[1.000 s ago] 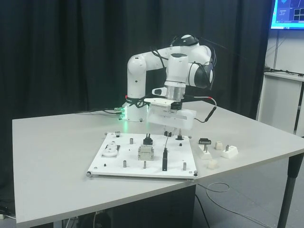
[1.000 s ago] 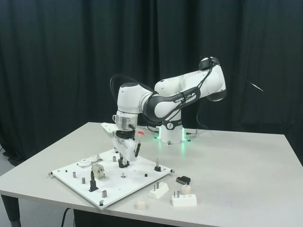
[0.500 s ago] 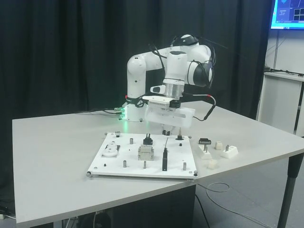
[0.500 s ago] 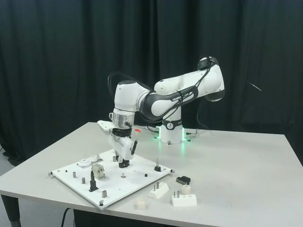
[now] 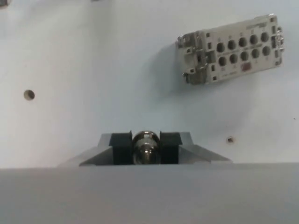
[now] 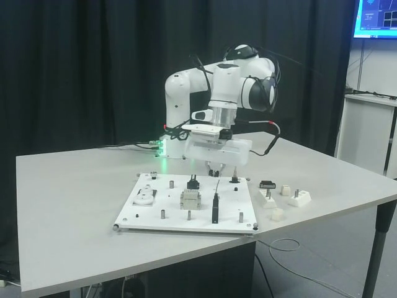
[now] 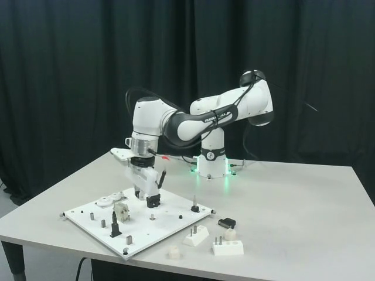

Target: Insert BNC.

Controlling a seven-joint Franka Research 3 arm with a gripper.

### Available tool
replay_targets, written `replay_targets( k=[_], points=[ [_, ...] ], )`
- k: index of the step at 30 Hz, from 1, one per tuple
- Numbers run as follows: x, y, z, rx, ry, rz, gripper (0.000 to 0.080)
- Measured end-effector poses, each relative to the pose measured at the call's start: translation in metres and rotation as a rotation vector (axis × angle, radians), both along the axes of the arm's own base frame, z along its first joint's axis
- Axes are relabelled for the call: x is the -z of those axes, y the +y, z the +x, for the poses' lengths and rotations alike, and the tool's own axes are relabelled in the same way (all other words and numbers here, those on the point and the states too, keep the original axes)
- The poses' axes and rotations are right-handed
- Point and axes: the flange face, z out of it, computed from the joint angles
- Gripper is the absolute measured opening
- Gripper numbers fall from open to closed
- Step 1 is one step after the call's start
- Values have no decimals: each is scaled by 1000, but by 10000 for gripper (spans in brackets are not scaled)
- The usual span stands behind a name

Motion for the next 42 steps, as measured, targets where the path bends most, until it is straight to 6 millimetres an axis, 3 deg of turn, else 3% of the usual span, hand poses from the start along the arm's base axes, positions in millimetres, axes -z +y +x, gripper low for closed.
replay_targets(
  k=[18,31,42],
  points=[
    [-29,-16,0,166,-6,58,121],
    [-43,-11,7,195,16,40,121],
    [-43,-4,12,182,46,57,121]
  ],
)
